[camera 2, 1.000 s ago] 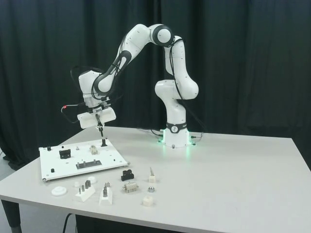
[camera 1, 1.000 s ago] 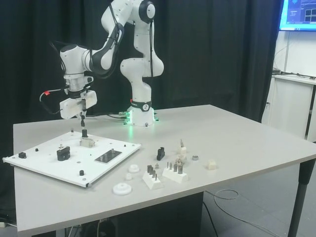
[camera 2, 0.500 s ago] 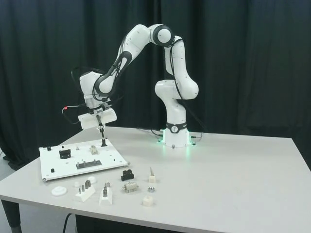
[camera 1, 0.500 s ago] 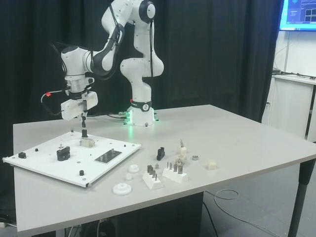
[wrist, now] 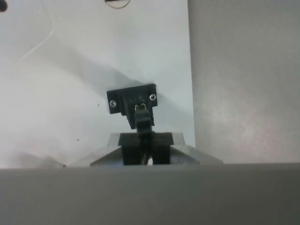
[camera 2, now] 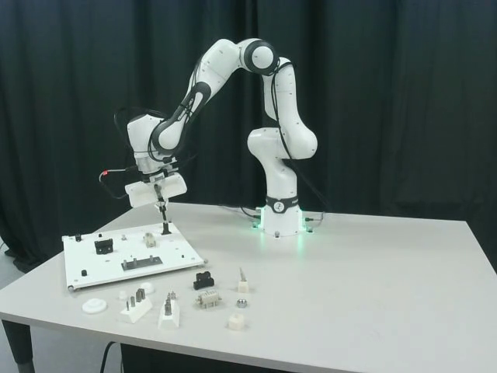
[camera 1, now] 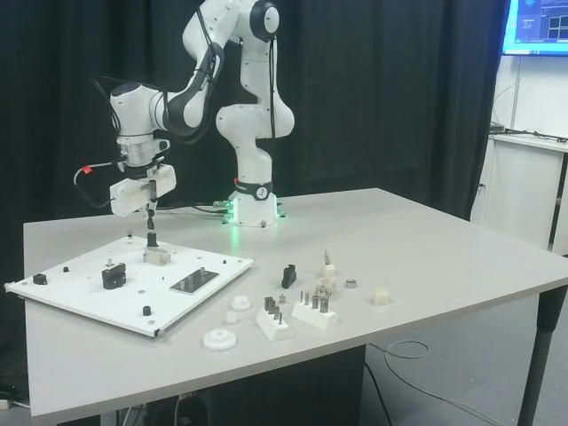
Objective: Insert USB.
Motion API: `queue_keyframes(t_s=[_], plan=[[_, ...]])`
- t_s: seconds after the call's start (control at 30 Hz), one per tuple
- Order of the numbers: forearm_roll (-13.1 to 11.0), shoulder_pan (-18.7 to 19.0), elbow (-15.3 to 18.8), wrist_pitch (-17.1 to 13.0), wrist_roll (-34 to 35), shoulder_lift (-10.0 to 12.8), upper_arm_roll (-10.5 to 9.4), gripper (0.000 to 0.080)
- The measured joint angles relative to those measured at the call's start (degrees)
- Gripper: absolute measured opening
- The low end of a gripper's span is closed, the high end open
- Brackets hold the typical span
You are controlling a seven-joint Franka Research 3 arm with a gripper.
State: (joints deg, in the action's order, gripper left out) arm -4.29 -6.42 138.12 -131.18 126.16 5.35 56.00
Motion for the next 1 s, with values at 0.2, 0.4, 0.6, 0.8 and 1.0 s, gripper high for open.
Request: queue_keyframes(t_s=[0.2, 0.4, 0.6, 0.8, 1.0], plan=[[0.0, 0.0, 0.3, -0.6, 0.0, 0.0, 0.04, 0.0045], [0.0, 0.0, 0.7, -1.6, -0.2, 0.0, 0.07, 0.0045], [0.0, 0.0, 0.7, -1.6, -0.6, -0.1, 0.08, 0.0045], [0.0, 0.0, 0.8, -1.6, -1.0, -0.1, 0.08, 0.0045], [0.0, 0.0, 1.1, -1.5, -1.2, -0.6, 0.08, 0.0045]])
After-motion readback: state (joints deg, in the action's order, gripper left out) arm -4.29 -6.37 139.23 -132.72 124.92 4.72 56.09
